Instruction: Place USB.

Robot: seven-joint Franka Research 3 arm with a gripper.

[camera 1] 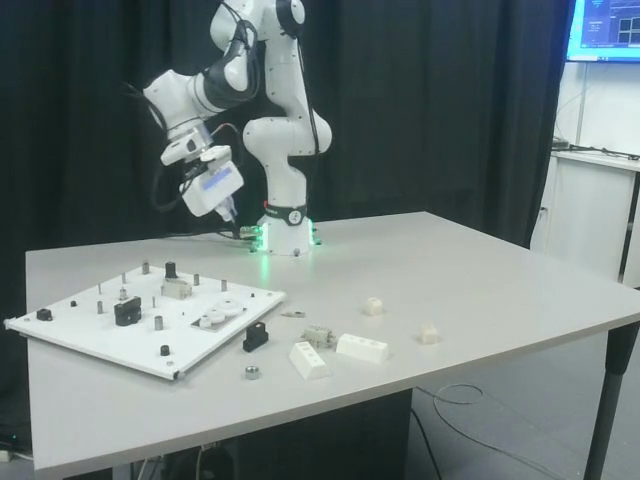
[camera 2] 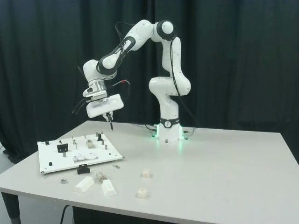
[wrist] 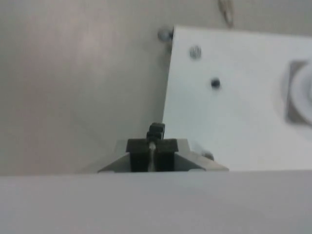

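Observation:
My gripper [wrist: 152, 152] hangs high above the table, over the back corner of the white board [wrist: 234, 107]. Its fingers are shut on a small black USB plug [wrist: 156, 130] that sticks out beyond the fingertips. From the first room view the gripper [camera 1: 230, 212] is well above the board [camera 1: 60, 335], near the arm's base. The second room view shows the gripper [camera 2: 110, 122] pointing down above the board's [camera 2: 49, 165] far edge. The board carries several pegs, a black block [camera 1: 127, 312] and white round parts [camera 1: 215, 318].
Loose parts lie on the grey table in front of the board: a black block [camera 1: 255, 335], two white wedge blocks [camera 1: 308, 360] [camera 1: 362, 347], two small cubes [camera 1: 374, 305] [camera 1: 427, 333], a nut [camera 1: 252, 372]. A board screw [wrist: 165, 35] marks its corner.

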